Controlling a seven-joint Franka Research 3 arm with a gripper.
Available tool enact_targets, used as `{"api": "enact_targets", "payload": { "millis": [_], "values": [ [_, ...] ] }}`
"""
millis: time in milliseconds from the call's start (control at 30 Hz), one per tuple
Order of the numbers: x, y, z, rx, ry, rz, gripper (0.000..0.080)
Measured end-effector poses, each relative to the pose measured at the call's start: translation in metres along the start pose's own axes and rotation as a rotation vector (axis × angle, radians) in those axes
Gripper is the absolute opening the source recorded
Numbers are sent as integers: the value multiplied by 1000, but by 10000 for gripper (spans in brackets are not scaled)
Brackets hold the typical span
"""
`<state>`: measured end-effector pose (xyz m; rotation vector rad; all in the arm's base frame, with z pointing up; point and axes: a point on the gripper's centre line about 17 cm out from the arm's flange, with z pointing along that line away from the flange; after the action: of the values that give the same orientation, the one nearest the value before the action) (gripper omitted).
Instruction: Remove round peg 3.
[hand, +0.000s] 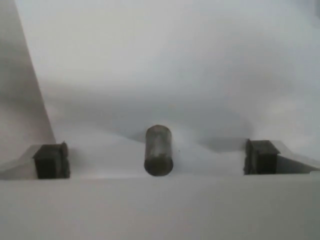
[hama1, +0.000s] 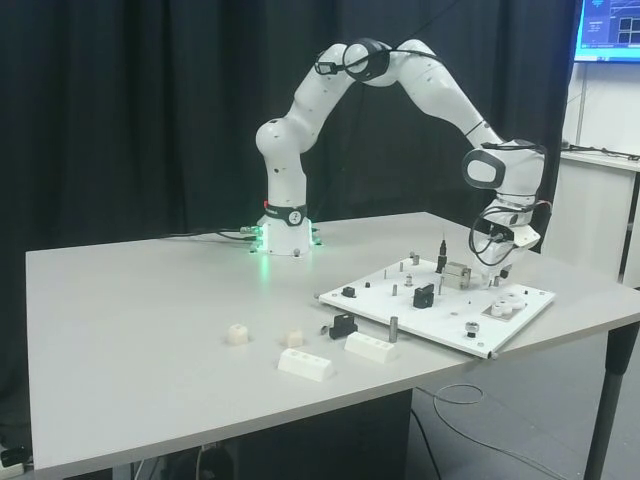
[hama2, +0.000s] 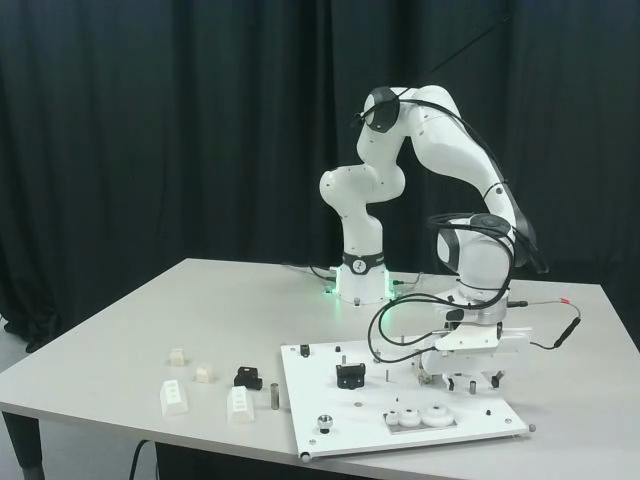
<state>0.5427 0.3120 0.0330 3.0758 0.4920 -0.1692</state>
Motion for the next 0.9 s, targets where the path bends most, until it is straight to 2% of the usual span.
{"api": "enact_targets", "payload": {
  "millis": [67, 100, 300, 333, 467, 500, 700, 733, 767, 800, 900],
  "values": [
    [-1, 1, 1, -1, -2, 1, 800],
    [-1, 1, 2, -1, -3, 1, 698],
    [-1, 1, 3, -1, -2, 1, 698],
    [-1, 1, 2, -1, 0, 1, 472],
    [1, 1, 2, 0, 8, 0, 472],
    [2, 1, 2, 0, 10, 0, 324],
    [3, 1, 1, 1, 15, 0, 324],
    [3, 1, 1, 1, 15, 0, 158],
    [3, 1, 1, 1, 15, 0, 158],
    [3, 1, 1, 1, 15, 0, 110],
    [3, 1, 1, 1, 15, 1, 110]
  ]
}}
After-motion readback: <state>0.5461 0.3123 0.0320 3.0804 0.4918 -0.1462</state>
